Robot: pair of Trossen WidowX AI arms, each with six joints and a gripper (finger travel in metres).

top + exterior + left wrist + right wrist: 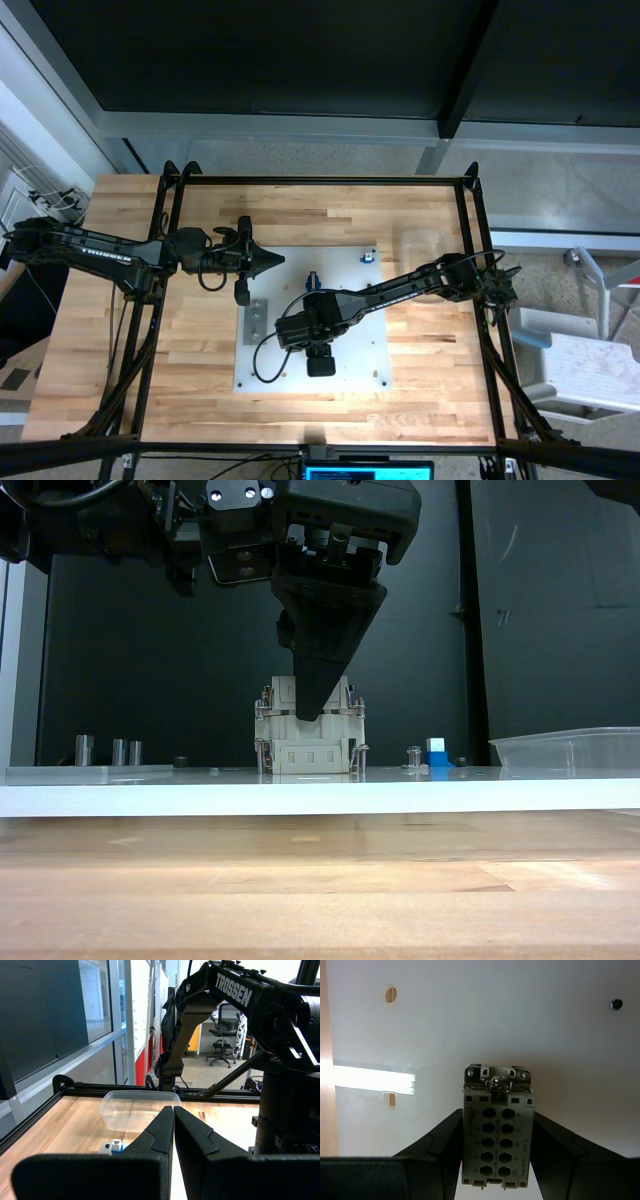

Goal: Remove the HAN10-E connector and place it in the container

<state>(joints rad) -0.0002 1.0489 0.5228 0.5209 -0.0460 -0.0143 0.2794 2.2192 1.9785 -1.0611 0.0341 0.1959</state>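
**Entry 1: right gripper.** You are holding it nose-down over the middle of the white board. In the right wrist view its two fingers are pressing flat against the long sides of the HAN10-E connector, so it is closed on that block and on nothing else.

**Entry 2: HAN10-E connector.** It is standing upright on the board, with its foot on the board surface in the low view and its pin face looking up at the wrist camera. It is not yet lifted.

**Entry 3: container.** This clear tub is sitting on the tabletop off the board's far right corner, well apart from the connector. A small blue piece is standing between the two.

**Entry 4: left gripper.** It is hanging over the board's far left edge with its fingers pressed together and holding nothing.

**Handling note.** You are likely starting the pull. Draw straight up along the connector's own axis, because any tilt risks jamming it in its seat. Keep the squeeze firm and square. Clear the blue piece before you swing right, and lower into the tub before you let go.
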